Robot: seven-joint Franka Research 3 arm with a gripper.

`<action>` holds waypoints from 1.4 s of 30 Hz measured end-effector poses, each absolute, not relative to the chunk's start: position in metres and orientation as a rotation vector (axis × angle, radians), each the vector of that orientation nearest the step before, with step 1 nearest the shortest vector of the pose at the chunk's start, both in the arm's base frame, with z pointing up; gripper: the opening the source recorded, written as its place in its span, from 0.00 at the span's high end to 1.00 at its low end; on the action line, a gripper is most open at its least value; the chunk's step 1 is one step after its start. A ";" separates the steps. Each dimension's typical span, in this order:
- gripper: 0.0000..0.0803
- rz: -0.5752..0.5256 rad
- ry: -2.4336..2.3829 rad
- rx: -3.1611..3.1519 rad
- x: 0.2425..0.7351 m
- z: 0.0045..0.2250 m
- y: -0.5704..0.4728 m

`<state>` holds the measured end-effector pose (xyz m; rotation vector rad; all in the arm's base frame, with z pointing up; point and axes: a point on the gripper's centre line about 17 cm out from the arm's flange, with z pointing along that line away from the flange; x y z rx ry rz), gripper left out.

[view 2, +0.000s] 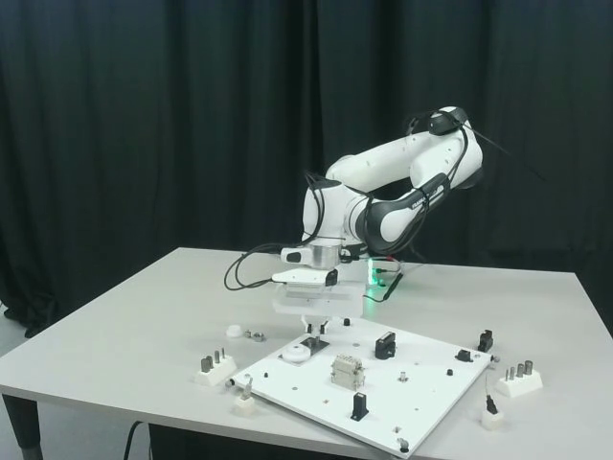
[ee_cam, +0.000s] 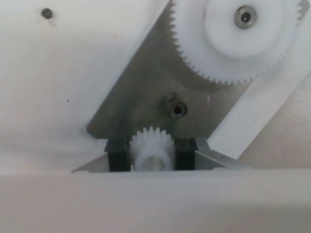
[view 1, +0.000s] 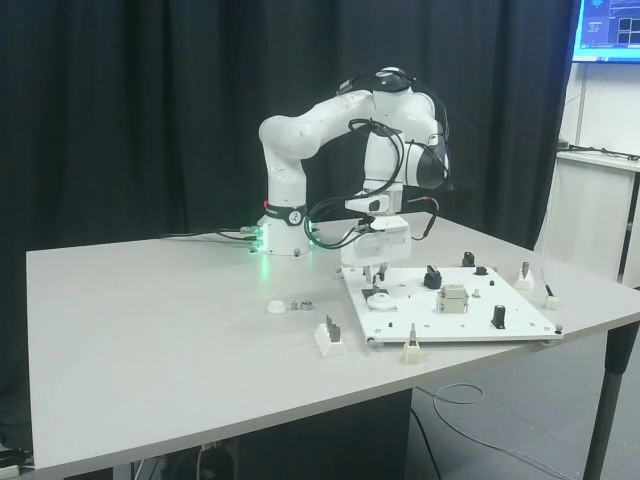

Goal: Insert small gear.

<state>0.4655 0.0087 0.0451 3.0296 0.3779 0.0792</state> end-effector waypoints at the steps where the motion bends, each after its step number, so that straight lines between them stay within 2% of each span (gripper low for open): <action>1: 0.76 0.079 0.378 3.030 0.465 0.045 0.009; 42: 0.76 0.056 0.402 3.033 0.460 0.045 0.012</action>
